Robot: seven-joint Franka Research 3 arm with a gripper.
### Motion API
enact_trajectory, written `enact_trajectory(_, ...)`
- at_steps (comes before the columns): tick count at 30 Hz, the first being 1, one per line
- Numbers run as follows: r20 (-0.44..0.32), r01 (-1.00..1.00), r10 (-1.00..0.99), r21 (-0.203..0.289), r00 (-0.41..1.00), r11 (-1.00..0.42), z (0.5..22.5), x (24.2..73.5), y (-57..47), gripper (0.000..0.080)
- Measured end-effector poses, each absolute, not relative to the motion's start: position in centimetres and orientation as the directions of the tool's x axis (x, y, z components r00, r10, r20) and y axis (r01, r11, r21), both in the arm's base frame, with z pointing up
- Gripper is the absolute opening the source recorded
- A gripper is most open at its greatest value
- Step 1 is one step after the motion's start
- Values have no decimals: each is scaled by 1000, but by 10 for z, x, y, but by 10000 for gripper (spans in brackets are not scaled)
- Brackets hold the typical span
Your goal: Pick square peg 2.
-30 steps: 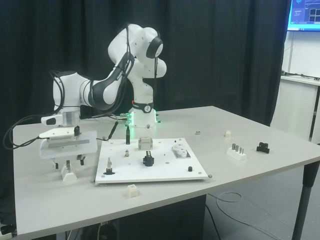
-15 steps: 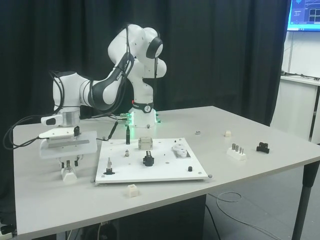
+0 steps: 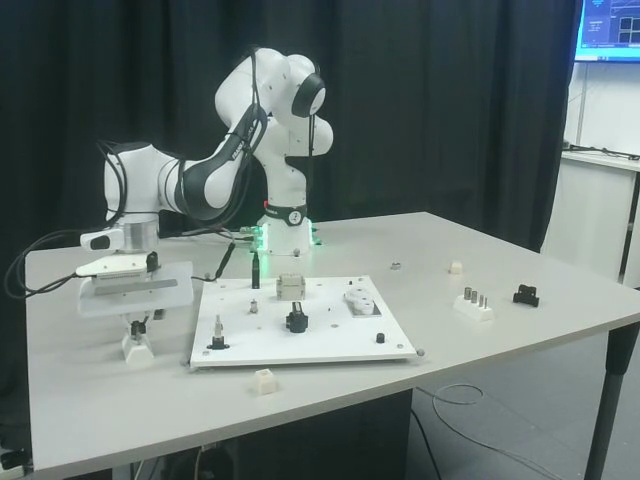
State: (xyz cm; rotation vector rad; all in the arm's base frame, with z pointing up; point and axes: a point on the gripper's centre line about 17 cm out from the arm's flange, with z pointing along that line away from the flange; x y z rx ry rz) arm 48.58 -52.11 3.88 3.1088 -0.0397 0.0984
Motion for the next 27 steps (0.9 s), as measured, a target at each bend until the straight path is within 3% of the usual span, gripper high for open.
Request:
enact_trajectory(12, 65, -26, -24, 25, 998, -999, 48, 487, -526, 72)
enact_trajectory(27, 50, -17, -18, -29, 999, -999, 84, 487, -525, 71)
